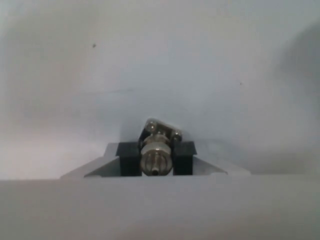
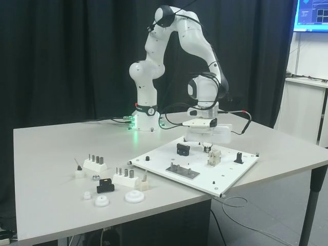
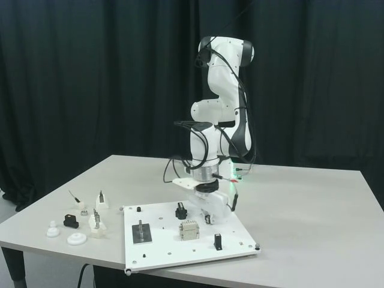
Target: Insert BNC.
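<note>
In the wrist view a metal BNC connector (image 1: 156, 156) with a small flange behind it sits clamped between my two black fingers (image 1: 129, 159). My gripper (image 1: 156, 165) is shut on it, above a plain white surface. In the room views the gripper (image 2: 207, 147) (image 3: 207, 216) hangs low over the far part of the white task board (image 2: 225, 179) (image 3: 162, 246). It is between a black block (image 2: 183, 149) (image 3: 180, 212) and a pale connector block (image 2: 213, 157) (image 3: 189, 230). The connector itself is too small to make out there.
The board also carries a grey plate with pegs (image 2: 182, 169) (image 3: 141, 232) and a black upright bracket (image 2: 239, 157) (image 3: 218, 241). Loose white and black parts (image 2: 113, 179) (image 3: 78, 225) lie on the grey table beside the board. A cable (image 2: 241, 120) loops off the wrist.
</note>
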